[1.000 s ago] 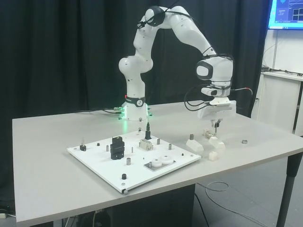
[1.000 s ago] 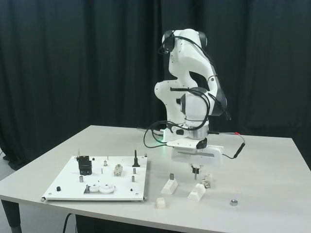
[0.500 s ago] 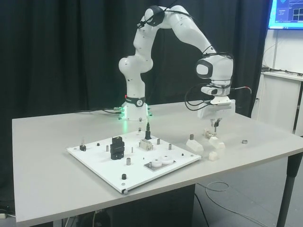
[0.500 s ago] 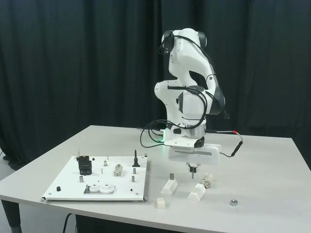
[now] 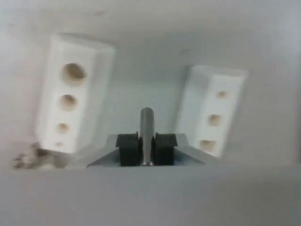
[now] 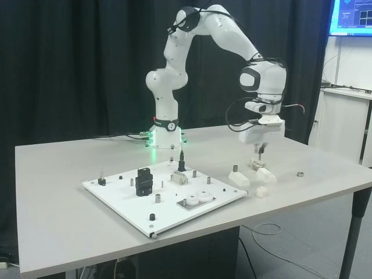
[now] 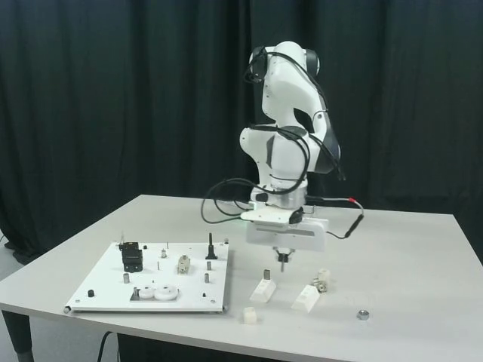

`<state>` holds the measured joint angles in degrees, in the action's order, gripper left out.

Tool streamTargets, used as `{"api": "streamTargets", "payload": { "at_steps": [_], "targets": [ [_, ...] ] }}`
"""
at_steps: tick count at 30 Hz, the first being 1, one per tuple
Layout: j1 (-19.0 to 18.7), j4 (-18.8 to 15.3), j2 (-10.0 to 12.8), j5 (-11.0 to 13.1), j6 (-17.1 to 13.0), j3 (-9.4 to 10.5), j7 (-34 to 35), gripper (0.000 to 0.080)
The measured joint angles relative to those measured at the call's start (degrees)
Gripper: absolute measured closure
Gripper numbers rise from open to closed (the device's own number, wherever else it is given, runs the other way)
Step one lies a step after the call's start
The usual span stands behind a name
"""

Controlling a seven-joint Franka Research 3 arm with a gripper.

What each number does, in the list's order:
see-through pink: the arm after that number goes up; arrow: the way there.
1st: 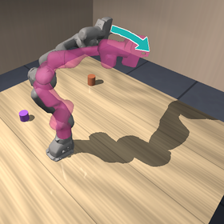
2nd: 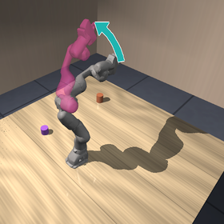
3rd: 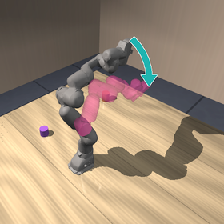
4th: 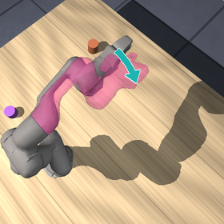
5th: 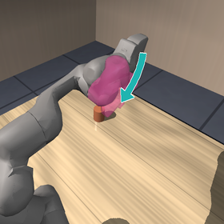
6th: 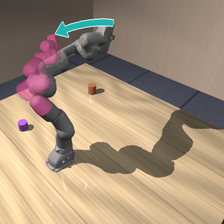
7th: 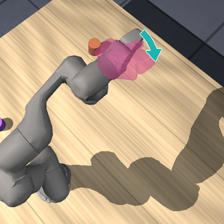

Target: Insert round peg 2.

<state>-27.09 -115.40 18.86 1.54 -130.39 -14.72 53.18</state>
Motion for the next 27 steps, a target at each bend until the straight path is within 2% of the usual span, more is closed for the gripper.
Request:
{"api": "streamTargets", "payload": {
  "at_steps": [6,11,19,27],
  "targets": [
    [1.1,2.1,-0.3,-2.9,3.7,-2.61,-2.9,0.0731],
    [3.2,3.7,-0.9,-5.5,6.6,-3.89,-5.9,0.0731],
    [9.0,4.8,-1.8,-9.3,9.5,-3.97,-11.5,0.0731],
    [14.5,4.7,-2.5,-10.9,11.8,-3.96,-17.3,0.0731]
  ]
}}
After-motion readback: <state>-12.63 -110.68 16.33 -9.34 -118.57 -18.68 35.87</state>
